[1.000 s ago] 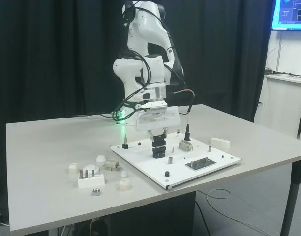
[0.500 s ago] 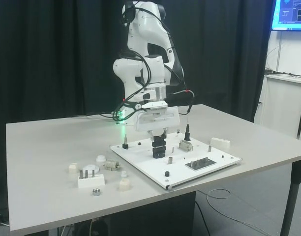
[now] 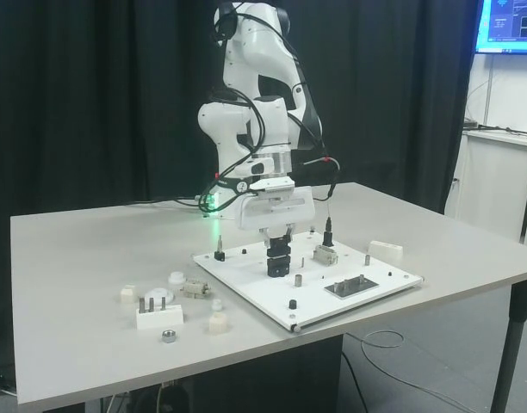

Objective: Insert D-SUB.

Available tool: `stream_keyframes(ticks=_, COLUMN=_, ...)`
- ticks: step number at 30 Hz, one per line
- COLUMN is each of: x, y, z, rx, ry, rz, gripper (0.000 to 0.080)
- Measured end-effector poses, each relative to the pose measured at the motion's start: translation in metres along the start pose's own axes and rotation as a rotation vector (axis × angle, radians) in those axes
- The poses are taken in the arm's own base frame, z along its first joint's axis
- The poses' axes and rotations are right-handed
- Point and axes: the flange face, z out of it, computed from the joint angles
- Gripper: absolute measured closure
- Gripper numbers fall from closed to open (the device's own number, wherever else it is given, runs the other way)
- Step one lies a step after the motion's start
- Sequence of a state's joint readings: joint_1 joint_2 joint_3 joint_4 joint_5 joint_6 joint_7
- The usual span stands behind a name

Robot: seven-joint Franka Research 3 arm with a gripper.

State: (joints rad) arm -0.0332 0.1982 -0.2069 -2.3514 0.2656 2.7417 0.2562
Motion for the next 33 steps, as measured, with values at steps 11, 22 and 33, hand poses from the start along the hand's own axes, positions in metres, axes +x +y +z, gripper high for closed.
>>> stream_keyframes(ticks=11, x=-0.0005, y=-0.0004, z=0.0003, rx=-0.001, ry=-0.010, rz=-0.004, gripper=0.0422)
stream_keyframes(ticks=22, x=-0.0005, y=-0.0017, z=0.0003, rx=-0.002, ry=-0.021, rz=-0.033, gripper=0.0422)
stream_keyframes(ticks=33, x=0.0009, y=-0.0006, z=0.0011, rx=-0.002, ry=-0.019, rz=-0.055, gripper=0.0422)
